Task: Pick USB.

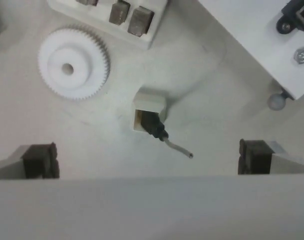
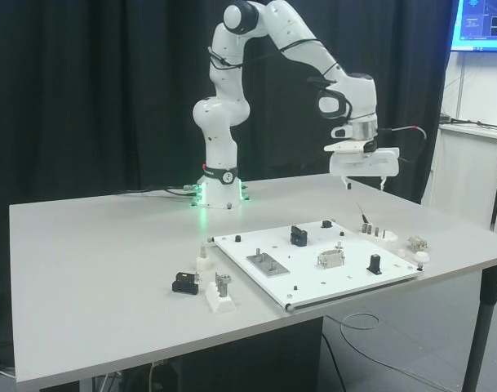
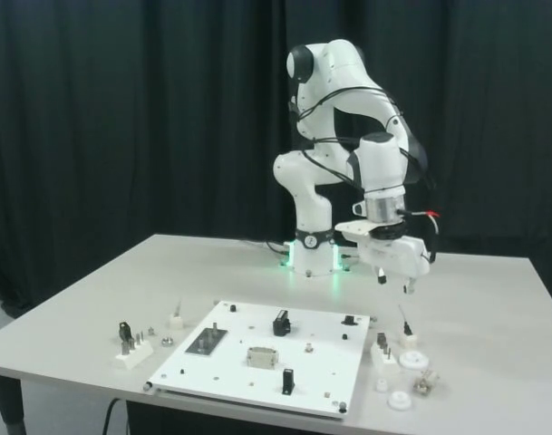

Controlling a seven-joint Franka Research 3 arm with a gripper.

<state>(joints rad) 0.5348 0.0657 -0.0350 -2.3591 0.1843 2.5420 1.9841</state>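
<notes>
hovering: gripper hangs well above the grey table, off the far corner of the white board
hand: spread wide and empty, both black pads standing well apart with nothing between them
usb: usb plug, black, seated in a small white holder on the table just beside the board, stub of grey cable sticking out
usb from the room: it's that thin upright piece, plug end down, cable stub up, near the white gears
neighbours: white gear close by, a block of small sockets beyond it, both apart from the holder
handling, my read: light, rigid little body, smooth plastic, likely slippery; the cable stub is thin and will bend, so no good for gripping
where to grab, my read: across the flat sides of the black body, just above the holder's mouth
risk, my read: the holder looks loose and may lift with the plug
arm: elbow high, wrist turned straight down, fingers pointing at the table
alignment: plug sits roughly midway between the pads in the wrist view, so a straight drop looks right
</notes>
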